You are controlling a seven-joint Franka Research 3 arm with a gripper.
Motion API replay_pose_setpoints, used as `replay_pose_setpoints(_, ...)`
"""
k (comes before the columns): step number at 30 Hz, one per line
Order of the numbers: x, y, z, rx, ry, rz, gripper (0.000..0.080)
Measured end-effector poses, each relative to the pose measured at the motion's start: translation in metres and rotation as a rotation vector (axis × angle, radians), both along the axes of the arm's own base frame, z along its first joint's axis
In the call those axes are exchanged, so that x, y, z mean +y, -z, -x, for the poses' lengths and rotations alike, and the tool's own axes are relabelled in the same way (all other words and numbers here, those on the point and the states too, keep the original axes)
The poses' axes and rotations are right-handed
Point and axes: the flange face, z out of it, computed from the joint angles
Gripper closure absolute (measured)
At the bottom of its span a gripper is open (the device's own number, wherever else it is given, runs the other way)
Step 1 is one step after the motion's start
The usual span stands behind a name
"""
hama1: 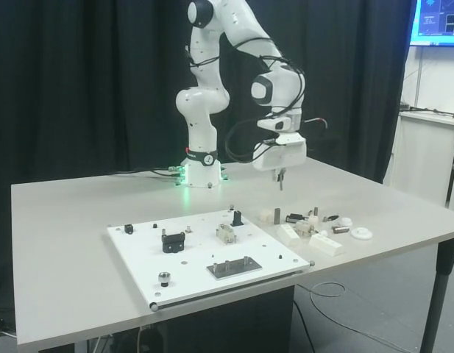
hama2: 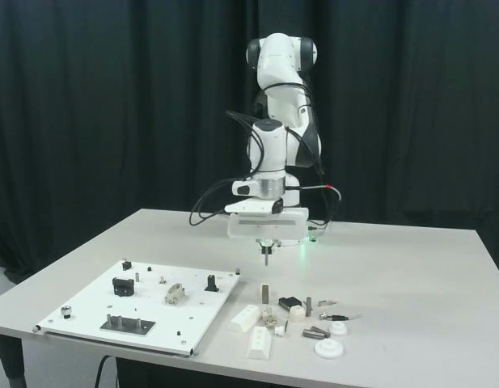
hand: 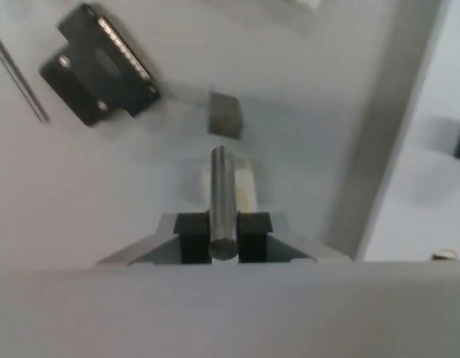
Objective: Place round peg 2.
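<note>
A grey metal round peg [hand: 223,201] is clamped between my black finger pads [hand: 191,237] and points down from them. My gripper [hand: 223,237] is shut on it. In the room views the gripper [hama1: 280,175] [hama2: 266,247] hangs well above the table, over the loose parts beside the white board [hama1: 204,246] [hama2: 144,307]. The peg [hama1: 281,182] [hama2: 266,258] sticks out below the fingers. A grey metal plate [hama1: 230,269] [hama2: 126,326] with short upright pins sits near the board's front edge.
Below me on the table lie a black connector [hand: 95,63] [hama2: 289,303], a thin rod [hand: 19,78], a small grey block [hand: 225,114] [hama2: 264,293], white blocks [hand: 246,186] [hama1: 328,243] [hama2: 260,342] and a white gear [hama1: 362,234] [hama2: 330,348]. Several small fixtures stand on the board.
</note>
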Motion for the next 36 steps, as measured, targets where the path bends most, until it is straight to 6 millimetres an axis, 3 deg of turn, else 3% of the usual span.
replay_pose_setpoints(18,0.045,0.016,-0.013,0.006,-0.039,0.028,0.0729)
replay_pose_setpoints(36,0.058,0.021,-0.016,0.017,-0.014,0.038,0.0727)
